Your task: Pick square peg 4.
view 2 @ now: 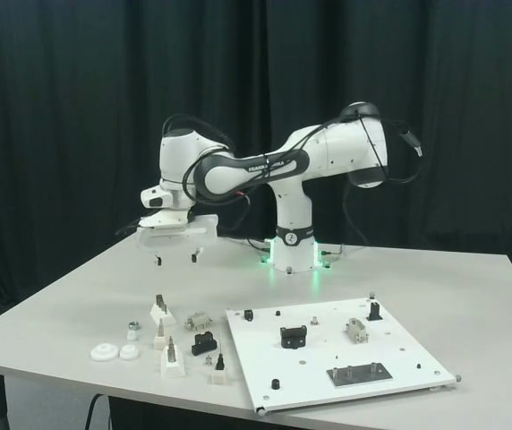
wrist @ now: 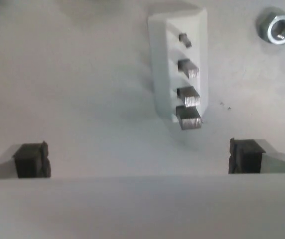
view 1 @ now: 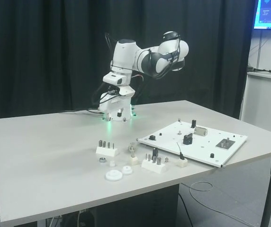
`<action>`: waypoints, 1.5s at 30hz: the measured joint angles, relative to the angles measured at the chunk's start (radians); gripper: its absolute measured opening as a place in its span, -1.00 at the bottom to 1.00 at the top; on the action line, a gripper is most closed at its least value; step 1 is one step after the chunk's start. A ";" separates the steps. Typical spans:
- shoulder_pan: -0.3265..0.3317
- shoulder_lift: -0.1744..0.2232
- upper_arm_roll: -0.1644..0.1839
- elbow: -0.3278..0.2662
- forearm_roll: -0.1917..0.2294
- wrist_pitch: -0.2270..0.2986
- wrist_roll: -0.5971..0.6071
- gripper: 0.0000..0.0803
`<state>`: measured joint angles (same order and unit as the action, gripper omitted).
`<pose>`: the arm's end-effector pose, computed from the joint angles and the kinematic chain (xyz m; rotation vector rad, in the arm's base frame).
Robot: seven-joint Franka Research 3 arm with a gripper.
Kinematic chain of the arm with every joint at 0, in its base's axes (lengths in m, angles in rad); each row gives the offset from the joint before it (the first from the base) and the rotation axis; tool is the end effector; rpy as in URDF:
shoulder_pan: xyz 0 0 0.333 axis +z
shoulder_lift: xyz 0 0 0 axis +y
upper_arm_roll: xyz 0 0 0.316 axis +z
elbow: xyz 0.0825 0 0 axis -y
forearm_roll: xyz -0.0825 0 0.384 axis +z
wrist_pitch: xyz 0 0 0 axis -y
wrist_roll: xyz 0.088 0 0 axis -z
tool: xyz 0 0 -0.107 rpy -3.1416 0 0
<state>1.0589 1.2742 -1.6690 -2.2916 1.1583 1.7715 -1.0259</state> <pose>0.4434 -0.2084 0.3101 3.0034 -0.2764 -0.1180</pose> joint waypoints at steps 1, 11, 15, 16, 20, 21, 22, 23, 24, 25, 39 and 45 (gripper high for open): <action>-0.002 0.000 0.003 -0.004 0.002 0.005 -0.013 0.99; -0.012 0.000 0.030 -0.044 0.039 0.044 -0.110 0.99; -0.016 0.000 0.041 -0.054 0.061 0.056 -0.147 0.99; -0.017 0.000 0.044 -0.056 0.066 0.060 -0.159 0.99; -0.025 0.000 0.060 -0.061 0.088 0.081 -0.199 0.99; -0.028 0.000 0.064 -0.061 0.093 0.087 -0.206 0.99; -0.031 0.001 0.069 -0.061 0.098 0.092 -0.211 0.99; -0.034 0.001 0.074 -0.061 0.102 0.097 -0.216 0.99; -0.037 0.001 0.079 -0.061 0.107 0.102 -0.222 0.99; -0.041 0.002 0.084 -0.061 0.112 0.106 -0.228 0.99; -0.095 0.015 0.151 -0.034 0.175 0.175 -0.298 0.99; -0.123 0.018 0.171 -0.005 0.184 0.187 -0.312 0.99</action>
<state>0.9359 1.2922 -1.4985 -2.2963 1.3421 1.9587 -1.3380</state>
